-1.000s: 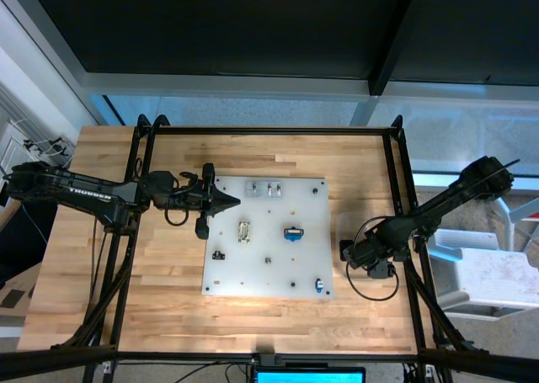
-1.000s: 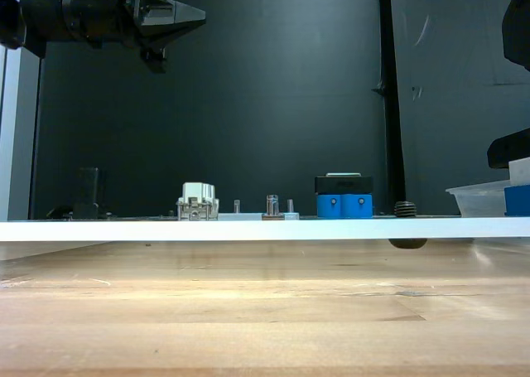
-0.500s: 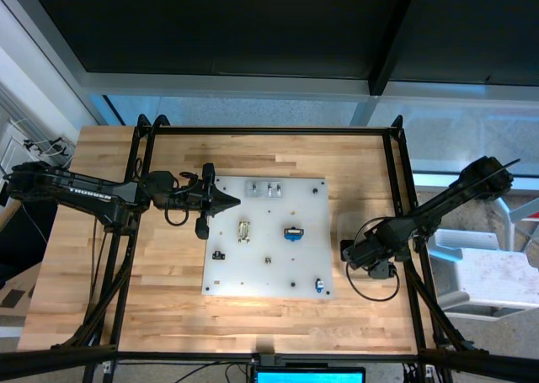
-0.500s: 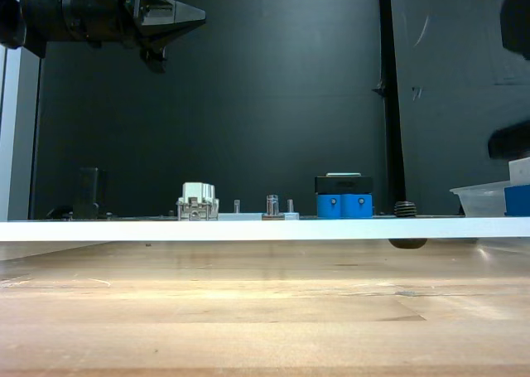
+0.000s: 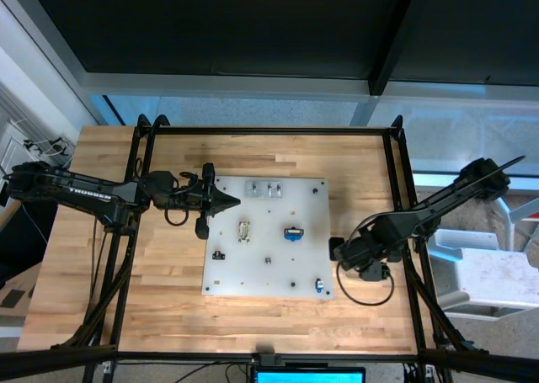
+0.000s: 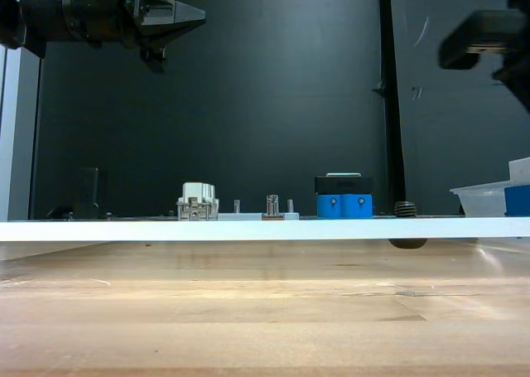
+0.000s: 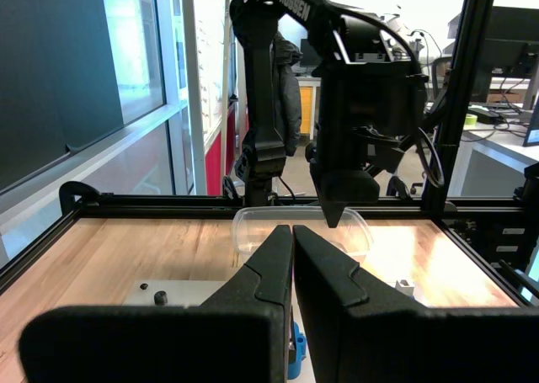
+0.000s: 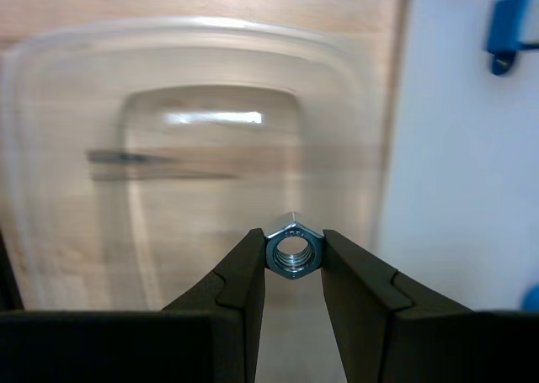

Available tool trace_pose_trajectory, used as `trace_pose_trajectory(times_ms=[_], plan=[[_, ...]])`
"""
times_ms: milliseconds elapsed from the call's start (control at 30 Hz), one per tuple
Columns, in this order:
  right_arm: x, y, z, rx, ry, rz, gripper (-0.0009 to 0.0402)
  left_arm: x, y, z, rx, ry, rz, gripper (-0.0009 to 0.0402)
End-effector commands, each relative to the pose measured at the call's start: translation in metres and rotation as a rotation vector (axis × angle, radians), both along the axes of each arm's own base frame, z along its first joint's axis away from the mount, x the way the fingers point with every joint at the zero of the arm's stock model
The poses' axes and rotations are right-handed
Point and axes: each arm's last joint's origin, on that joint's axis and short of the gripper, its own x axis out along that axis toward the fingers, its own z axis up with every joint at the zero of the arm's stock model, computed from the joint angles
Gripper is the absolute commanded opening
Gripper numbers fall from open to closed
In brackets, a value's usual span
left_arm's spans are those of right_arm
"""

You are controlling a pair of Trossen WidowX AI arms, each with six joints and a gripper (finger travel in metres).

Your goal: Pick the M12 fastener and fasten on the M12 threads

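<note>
At the white board's [image 5: 253, 265] three o'clock, the right gripper [image 5: 338, 251] clamps a small silver hex nut [image 8: 293, 254] flat-to-flat for carrying. The left gripper [image 7: 292, 231], pinched empty, hangs clear at ten o'clock.

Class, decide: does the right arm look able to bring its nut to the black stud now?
Probably yes. The right hand, raised just right of the board, grips the nut; the stud stands bare, the left hand parked far left.
</note>
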Motion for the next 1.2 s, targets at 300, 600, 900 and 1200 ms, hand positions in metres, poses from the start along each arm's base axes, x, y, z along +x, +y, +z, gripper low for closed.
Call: trace_pose_trajectory(times_ms=[300, 600, 900, 1200], plan=[[0.075, 0.022, 0.013, -0.013, 0.017, -0.047, 0.0014, 0.0, 0.0, 0.0, 0.0, 0.0, 0.0, 0.0], [0.124, 0.041, 0.003, -0.012, 0.023, -0.052, 0.0014, 0.0, 0.0, 0.0, 0.0, 0.0, 0.0, 0.0], [0.157, 0.056, -0.012, -0.007, 0.027, -0.023, 0.0014, 0.0, 0.0, 0.0, 0.0, 0.0, 0.0, 0.0], [0.174, 0.064, -0.025, 0.008, 0.02, -0.022, 0.0014, 0.0, 0.0, 0.0, 0.0, 0.0, 0.0, 0.0]])
